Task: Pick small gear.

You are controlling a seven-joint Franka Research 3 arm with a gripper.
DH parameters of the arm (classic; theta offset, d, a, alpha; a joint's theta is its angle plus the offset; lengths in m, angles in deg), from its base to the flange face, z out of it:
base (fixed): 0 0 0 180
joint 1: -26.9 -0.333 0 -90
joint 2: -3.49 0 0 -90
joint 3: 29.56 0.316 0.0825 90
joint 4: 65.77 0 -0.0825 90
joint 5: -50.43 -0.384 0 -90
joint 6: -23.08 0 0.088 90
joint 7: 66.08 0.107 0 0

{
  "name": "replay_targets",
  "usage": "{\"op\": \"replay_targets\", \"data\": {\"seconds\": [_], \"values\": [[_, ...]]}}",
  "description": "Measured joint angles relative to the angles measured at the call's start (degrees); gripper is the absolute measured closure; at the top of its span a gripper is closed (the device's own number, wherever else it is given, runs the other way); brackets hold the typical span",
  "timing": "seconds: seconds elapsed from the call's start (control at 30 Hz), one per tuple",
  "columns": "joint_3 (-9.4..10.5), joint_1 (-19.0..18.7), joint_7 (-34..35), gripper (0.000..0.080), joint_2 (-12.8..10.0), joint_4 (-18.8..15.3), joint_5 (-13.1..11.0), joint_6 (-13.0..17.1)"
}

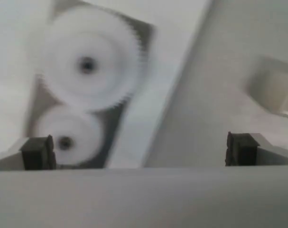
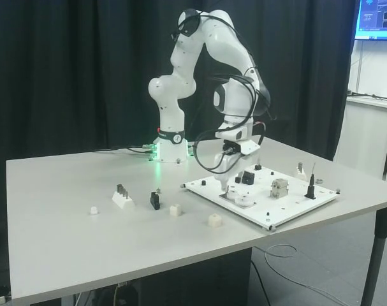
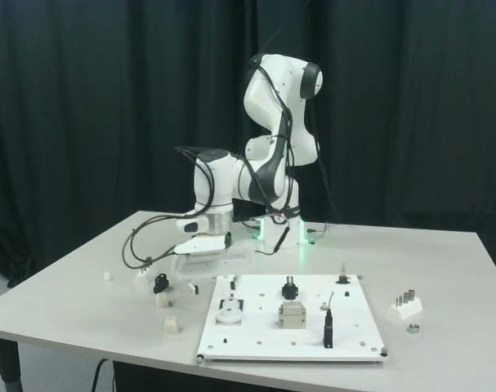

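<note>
Hovering above the white board (image 3: 358,331), I keep my gripper (image 1: 139,151) wide open and holding nothing, and the small gear (image 1: 68,135) lies on the board, touching the large gear (image 1: 89,59), close beside one black fingertip (image 1: 38,153).

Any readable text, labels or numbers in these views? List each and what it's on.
None can be read.
Monitor at the first room view's upper edge: shows content, too small to read.
White board, small gear, large gear: no markings visible.
Arm and tool: no label legible.
</note>
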Motion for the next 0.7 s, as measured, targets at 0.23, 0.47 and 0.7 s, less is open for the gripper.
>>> {"op": "replay_targets", "data": {"seconds": [0.23,0.47,0.7], "values": [[-0.02,4.13,-0.09,0.0003,-0.59,2.68,4.93,0.23],[0.07,9.33,-3.03,0.0003,-1.3,5.76,8.12,0.2],[0.12,14.65,-8.59,0.0003,-2.34,8.45,8.27,0.04]]}}
